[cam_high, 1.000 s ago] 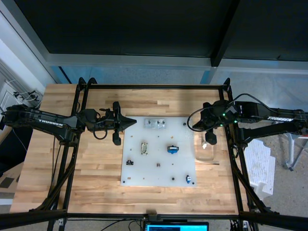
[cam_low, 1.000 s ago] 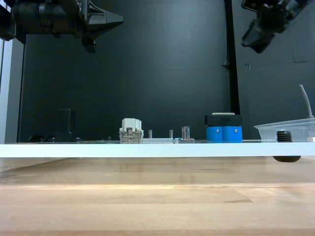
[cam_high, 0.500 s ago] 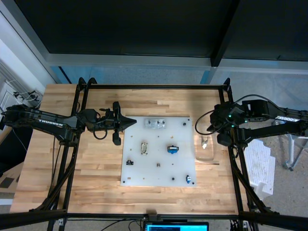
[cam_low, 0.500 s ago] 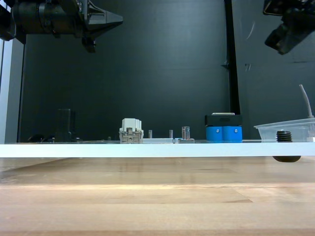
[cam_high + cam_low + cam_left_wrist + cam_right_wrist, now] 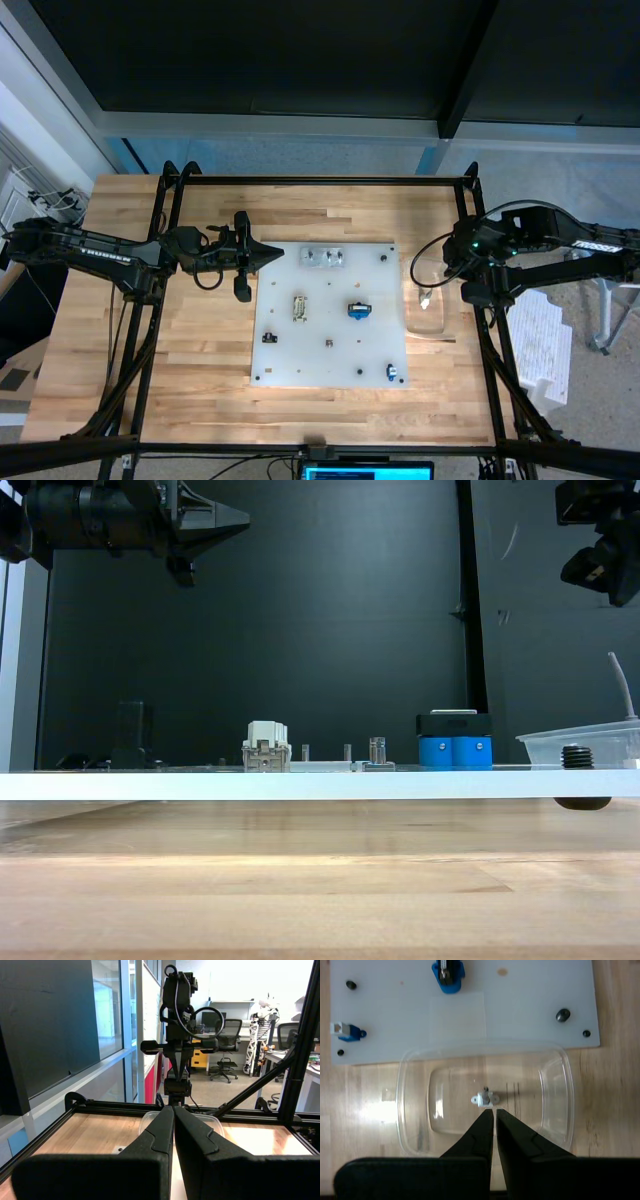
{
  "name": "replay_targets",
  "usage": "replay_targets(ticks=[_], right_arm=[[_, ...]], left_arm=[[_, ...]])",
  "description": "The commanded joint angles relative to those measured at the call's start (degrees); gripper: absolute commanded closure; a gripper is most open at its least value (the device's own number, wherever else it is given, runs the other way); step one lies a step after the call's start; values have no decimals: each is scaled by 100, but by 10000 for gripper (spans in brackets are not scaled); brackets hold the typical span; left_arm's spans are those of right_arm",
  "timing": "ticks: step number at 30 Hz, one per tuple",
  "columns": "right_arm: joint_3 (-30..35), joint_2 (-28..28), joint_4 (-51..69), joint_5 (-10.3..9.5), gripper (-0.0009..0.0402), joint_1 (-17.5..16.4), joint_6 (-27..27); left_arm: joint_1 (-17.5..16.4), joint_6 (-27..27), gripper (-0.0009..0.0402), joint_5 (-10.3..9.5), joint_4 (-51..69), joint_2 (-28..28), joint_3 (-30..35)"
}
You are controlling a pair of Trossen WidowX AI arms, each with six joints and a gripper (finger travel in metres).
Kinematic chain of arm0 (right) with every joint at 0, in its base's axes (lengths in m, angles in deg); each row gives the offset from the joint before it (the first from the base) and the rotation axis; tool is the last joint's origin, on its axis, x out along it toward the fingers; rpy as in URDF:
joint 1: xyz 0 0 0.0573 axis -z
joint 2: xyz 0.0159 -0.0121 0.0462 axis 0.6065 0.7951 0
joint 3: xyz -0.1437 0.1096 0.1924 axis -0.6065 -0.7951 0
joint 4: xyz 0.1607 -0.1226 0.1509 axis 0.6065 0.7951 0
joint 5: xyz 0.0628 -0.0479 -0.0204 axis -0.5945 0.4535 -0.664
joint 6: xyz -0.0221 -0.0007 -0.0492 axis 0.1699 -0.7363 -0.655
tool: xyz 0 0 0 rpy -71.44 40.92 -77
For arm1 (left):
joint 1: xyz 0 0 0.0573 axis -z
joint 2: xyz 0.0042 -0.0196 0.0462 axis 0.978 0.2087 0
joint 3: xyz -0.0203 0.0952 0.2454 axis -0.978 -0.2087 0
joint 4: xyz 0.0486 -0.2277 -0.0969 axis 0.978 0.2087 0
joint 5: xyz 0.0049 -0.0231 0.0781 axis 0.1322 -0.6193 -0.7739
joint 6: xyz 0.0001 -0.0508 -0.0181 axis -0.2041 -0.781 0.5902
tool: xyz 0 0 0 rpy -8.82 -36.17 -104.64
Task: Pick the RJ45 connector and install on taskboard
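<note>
The RJ45 connector (image 5: 484, 1099) is a tiny pale plug lying in the middle of a clear plastic tray (image 5: 555, 1085), seen from above as a small pale speck, the connector (image 5: 427, 297). The taskboard (image 5: 300, 350) is the white square plate left of that tray (image 5: 425, 322). My right gripper (image 5: 493, 1111) hangs above the tray, shut and empty, its tip just beside the connector in the wrist view; from above the right gripper (image 5: 471, 293) sits over the tray's right side. My left gripper (image 5: 270, 256) is shut, high over the board's left edge.
On the board stand a beige socket (image 5: 298, 307), two blue parts (image 5: 360, 310) (image 5: 393, 374) and a silver block (image 5: 322, 257). A black frame (image 5: 320, 181) rings the table. In the low view the tray (image 5: 585, 742) stands at the right, and a black screw (image 5: 573, 756) in front of it.
My right gripper has drawn back to the right and upward, from over the tray's middle toward its right side. The left arm and the connector have not moved.
</note>
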Motion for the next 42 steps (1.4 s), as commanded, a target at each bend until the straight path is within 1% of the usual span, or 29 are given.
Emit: replay_targets(ticks=[1, 4, 8, 9, 11, 14, 19, 20, 24, 34, 39, 42], right_arm=[[-37, 111, 33, 2, 355, -4, -17], [-94, 201, 35, 11, 330, -11, -39], [-219, 302, 37, 72, 294, -20, -33], [-254, 319, 37, 101, 285, -26, -35], [-326, 358, 39, 243, 267, -31, -39], [-479, 420, 33, 306, 241, -48, -42], [-660, 599, -63, 321, 208, -203, 24], [-675, 616, -94, 356, 205, -234, 35], [-756, 693, -205, 461, 197, -295, 46], [-1196, 802, -754, 466, 196, -632, 424], [-1314, 866, -859, 658, 196, -737, 522], [-1335, 951, -1014, 654, 196, -763, 623]], left_arm=[[0, 2, 393, 0, 0, 0, 2], [0, 0, 393, 2, 0, 0, 2], [0, 2, 393, 2, 0, 0, 2], [-2, 0, 393, 2, 0, 2, 2], [0, 0, 393, 2, 0, 0, 2], [0, 0, 393, 2, 0, 0, 2], [0, 0, 393, 2, 0, 0, 2], [0, 0, 393, 2, 0, 0, 2], [0, 0, 393, 2, 0, 0, 2], [0, 0, 393, 0, 0, 0, 2], [-2, 0, 393, 2, 0, 2, 2], [-2, 2, 393, 2, 0, 0, 2]])
